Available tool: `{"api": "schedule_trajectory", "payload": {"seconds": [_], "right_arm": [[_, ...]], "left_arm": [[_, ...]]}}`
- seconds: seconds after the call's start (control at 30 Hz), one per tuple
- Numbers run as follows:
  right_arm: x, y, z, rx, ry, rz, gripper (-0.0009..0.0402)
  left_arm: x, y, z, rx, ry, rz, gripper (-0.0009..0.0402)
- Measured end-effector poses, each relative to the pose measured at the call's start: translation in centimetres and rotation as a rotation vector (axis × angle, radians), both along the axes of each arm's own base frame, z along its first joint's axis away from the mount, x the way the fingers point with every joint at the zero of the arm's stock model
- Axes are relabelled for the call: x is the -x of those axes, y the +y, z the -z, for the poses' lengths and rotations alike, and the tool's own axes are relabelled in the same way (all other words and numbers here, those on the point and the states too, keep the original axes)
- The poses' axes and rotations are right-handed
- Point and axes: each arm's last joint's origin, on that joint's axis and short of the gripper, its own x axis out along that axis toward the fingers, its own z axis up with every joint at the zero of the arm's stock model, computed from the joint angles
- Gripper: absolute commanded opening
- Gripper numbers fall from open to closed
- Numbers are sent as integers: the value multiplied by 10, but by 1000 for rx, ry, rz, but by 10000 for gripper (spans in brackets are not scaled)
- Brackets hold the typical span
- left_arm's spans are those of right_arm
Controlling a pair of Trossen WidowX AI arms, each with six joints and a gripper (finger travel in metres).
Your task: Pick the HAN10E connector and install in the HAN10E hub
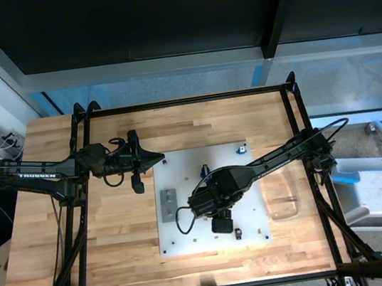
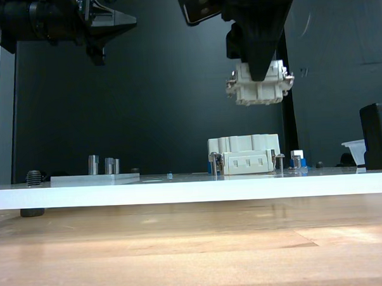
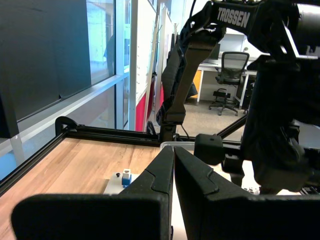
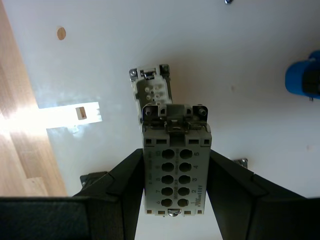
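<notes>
Two arms, one load: the right gripper [image 4: 175, 196] clamps the connector [image 2: 259, 83] aloft, clear above the hub [image 2: 245, 154] and offset slightly toward the right arm, long axes near parallel, while the left gripper [image 1: 156, 158], fingers pressed together, hangs parked over the table's [image 1: 60, 227] left side

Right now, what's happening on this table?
The right end effector holds the HAN10E connector in the air just above the HAN10E hub on the white task board. There is a clear gap between them, so it isn't plugged in. The left end effector hangs shut and empty near the board's far left corner.
</notes>
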Motion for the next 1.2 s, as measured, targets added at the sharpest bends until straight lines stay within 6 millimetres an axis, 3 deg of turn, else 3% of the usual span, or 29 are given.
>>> {"api": "schedule_trajectory", "payload": {"seconds": [0.47,0.7,1.2], "right_arm": [[-8,2,2,-6,-19,-17,9],[-18,5,19,-4,4,-24,9],[-22,6,24,-6,-5,-24,9]], "left_arm": [[0,0,0,0,0,0,0],[0,0,0,0,0,0,0],[0,0,0,0,1,0,0]]}}
